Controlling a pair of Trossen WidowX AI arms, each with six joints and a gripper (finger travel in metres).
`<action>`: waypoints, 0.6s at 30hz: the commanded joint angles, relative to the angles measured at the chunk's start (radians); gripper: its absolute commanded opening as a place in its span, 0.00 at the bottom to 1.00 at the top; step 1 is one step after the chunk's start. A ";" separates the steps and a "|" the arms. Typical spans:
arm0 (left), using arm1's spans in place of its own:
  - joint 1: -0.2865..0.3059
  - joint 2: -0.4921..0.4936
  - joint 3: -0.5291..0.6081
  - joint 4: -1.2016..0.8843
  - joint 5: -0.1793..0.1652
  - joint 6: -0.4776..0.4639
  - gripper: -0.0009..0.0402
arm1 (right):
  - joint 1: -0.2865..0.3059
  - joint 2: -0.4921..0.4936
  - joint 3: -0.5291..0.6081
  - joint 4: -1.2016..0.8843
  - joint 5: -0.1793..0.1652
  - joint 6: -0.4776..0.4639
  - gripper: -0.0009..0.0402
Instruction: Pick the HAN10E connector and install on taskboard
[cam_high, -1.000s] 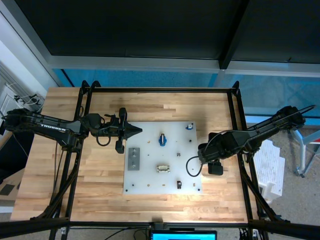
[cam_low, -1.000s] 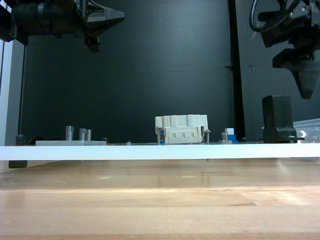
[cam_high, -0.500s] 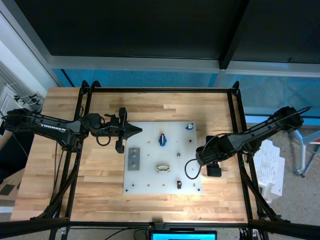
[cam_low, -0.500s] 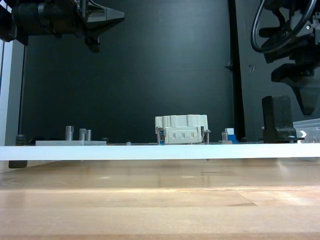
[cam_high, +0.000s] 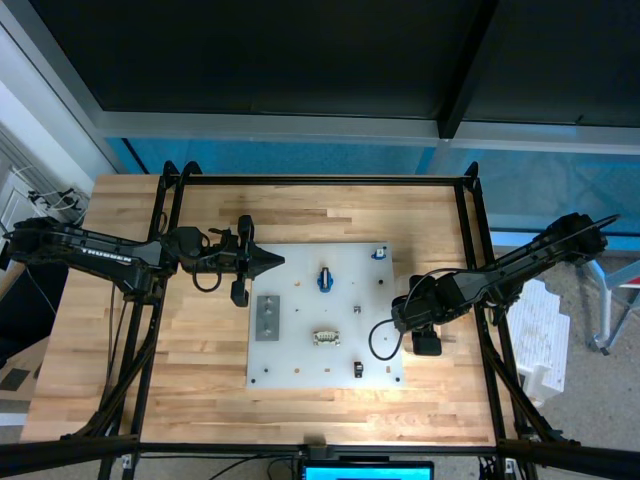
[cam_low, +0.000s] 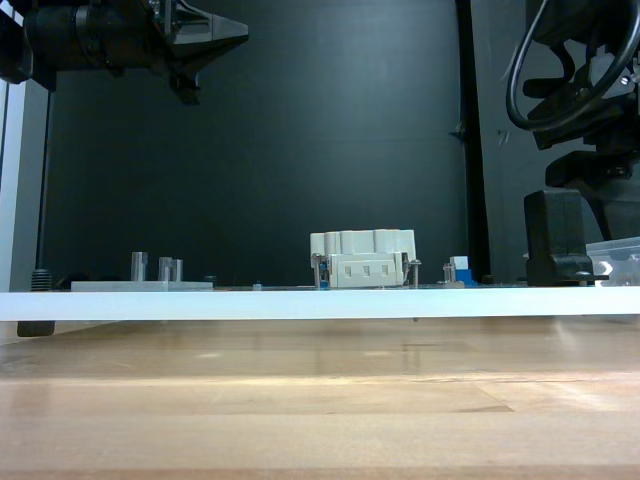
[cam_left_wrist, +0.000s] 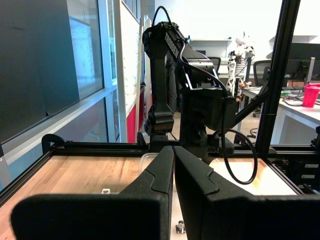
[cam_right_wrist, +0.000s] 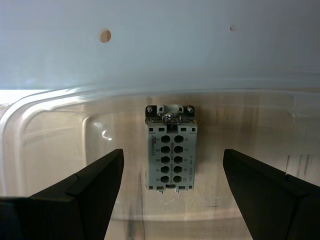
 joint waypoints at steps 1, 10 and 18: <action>0.000 0.000 0.000 0.000 0.000 0.000 0.02 | 0.000 0.000 -0.009 0.009 -0.002 -0.004 0.70; 0.000 0.000 0.000 0.000 0.000 0.000 0.02 | -0.005 0.034 -0.033 0.058 -0.012 -0.022 0.70; 0.000 0.000 0.000 0.000 0.000 0.000 0.02 | -0.009 0.034 -0.074 0.106 -0.027 -0.023 0.69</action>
